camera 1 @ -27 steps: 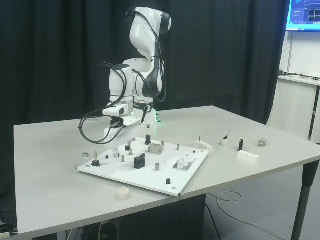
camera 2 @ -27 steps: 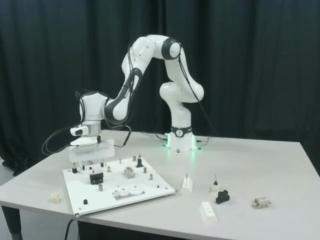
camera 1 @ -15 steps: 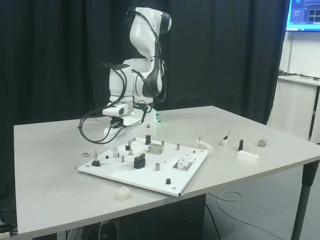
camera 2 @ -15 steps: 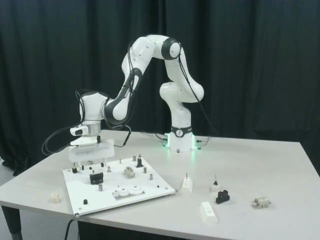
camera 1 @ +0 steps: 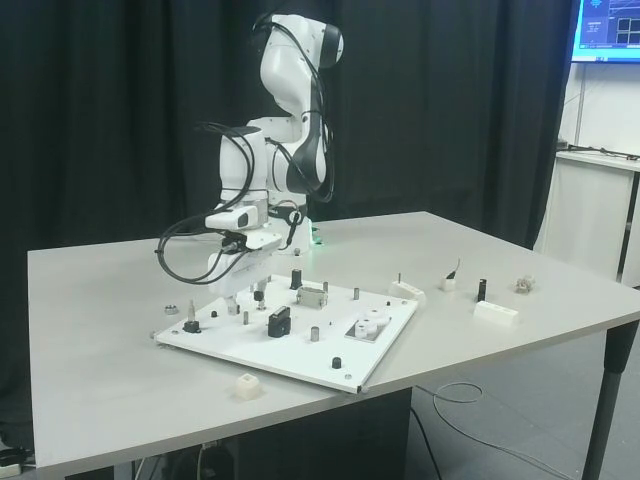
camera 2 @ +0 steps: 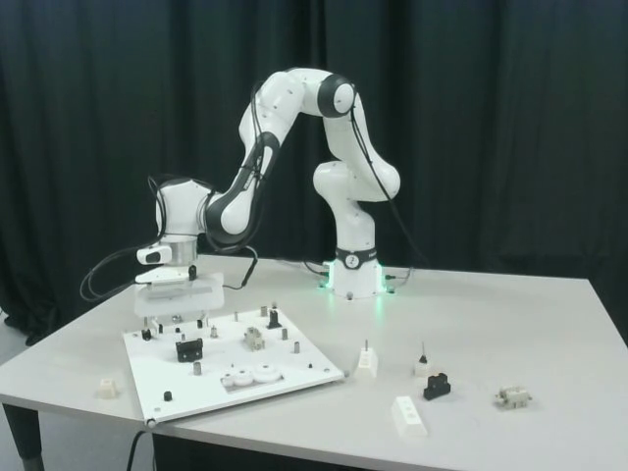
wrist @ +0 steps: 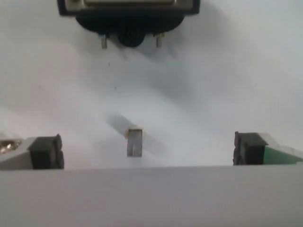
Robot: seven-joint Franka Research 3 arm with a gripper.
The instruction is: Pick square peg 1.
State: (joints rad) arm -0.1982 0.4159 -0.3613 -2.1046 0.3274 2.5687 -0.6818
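Square peg 1 (wrist: 135, 142), a small grey block, stands upright on the white board (wrist: 213, 85). My gripper (wrist: 147, 150) is open, and the peg stands in the wide gap between the black fingertips (wrist: 46, 151), touching neither of them. In the room views the gripper (camera 1: 243, 295) (camera 2: 177, 316) hangs low over the board's (camera 1: 300, 352) (camera 2: 294, 368) far left part. There the peg is too small to pick out under the hand.
A black part (wrist: 128, 21) with two metal pins sits on the board just beyond the peg. The board also carries several small pegs, a black holder (camera 1: 278, 322) and white gears (camera 1: 372, 320). A white cube (camera 1: 246, 386) and loose parts (camera 1: 495, 310) lie on the grey table.
The hand has risen a little above the board; everything else stays where it was.
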